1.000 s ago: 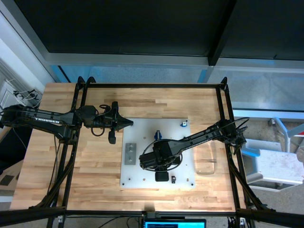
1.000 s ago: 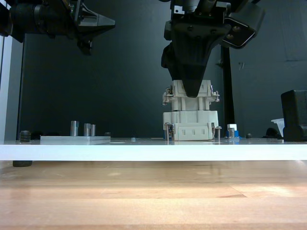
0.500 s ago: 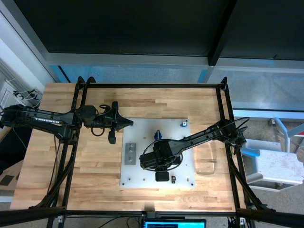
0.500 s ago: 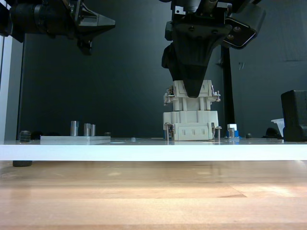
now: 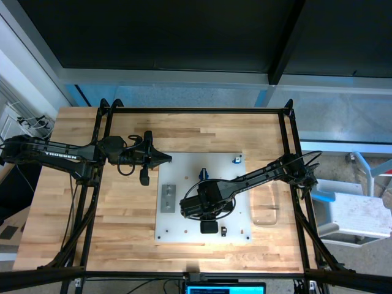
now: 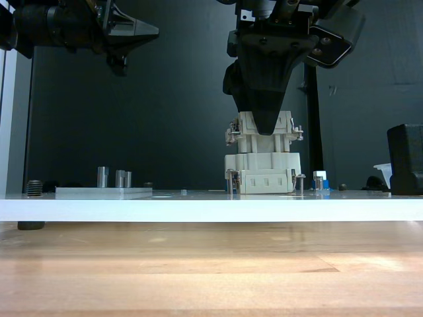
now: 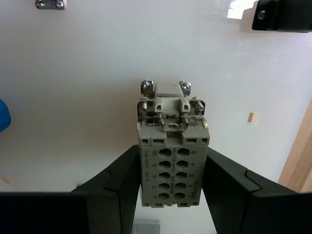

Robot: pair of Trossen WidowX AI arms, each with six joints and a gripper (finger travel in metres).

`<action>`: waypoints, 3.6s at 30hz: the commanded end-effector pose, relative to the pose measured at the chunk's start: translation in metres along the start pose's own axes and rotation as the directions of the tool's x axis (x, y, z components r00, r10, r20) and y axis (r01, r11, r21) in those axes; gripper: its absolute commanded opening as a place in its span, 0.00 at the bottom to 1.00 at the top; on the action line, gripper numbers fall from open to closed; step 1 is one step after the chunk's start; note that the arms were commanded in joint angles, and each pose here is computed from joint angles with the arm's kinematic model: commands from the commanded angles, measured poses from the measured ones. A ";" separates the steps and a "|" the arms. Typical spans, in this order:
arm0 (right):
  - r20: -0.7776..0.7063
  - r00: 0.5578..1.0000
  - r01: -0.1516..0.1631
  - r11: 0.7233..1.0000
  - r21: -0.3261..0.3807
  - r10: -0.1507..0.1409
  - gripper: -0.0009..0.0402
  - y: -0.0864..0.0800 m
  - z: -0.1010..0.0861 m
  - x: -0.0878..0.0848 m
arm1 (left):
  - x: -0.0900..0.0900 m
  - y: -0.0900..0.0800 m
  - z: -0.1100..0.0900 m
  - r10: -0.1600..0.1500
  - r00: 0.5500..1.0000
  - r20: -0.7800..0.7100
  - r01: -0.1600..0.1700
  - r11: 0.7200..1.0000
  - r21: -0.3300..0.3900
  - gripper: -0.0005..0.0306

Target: Pick the HAN10E connector and install in the HAN10E hub

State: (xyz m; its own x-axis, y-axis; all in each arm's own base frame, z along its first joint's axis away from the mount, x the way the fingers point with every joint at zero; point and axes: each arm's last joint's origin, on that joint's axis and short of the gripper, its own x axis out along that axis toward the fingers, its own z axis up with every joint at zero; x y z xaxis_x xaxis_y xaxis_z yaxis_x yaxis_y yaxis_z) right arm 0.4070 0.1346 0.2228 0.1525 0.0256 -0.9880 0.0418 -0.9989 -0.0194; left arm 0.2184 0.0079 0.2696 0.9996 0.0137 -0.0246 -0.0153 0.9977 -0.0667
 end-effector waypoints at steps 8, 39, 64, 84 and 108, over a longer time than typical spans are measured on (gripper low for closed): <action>-0.007 1.000 0.001 1.000 0.002 -0.001 0.04 0.000 -0.001 0.000 | 0.000 0.000 0.000 0.000 1.000 0.000 0.000 1.000 0.000 0.02; 0.010 1.000 0.022 0.999 0.028 -0.023 0.04 0.002 0.003 0.016 | 0.000 0.000 0.000 0.000 1.000 0.000 0.000 1.000 0.000 0.02; -0.009 1.000 0.019 0.999 0.033 -0.018 0.04 0.003 0.004 0.024 | 0.000 0.000 0.000 0.000 1.000 0.000 0.000 1.000 0.000 0.02; -0.018 1.000 0.026 0.999 0.034 -0.025 0.10 0.003 0.004 0.022 | 0.000 0.000 0.000 0.000 1.000 0.000 0.000 1.000 0.000 0.02; -0.081 0.996 0.035 0.999 0.006 -0.035 0.72 0.005 0.007 -0.006 | 0.000 0.000 0.000 0.000 1.000 -0.001 0.000 1.000 0.000 0.02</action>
State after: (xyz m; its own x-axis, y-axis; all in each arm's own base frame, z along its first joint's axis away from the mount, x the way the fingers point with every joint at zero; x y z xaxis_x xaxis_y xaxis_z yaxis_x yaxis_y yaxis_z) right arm 0.3999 0.1298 0.2231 0.2175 0.0625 -0.9740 0.0416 -0.9976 -0.0548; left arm 0.2184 0.0079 0.2696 0.9996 0.0141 -0.0250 -0.0157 0.9977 -0.0664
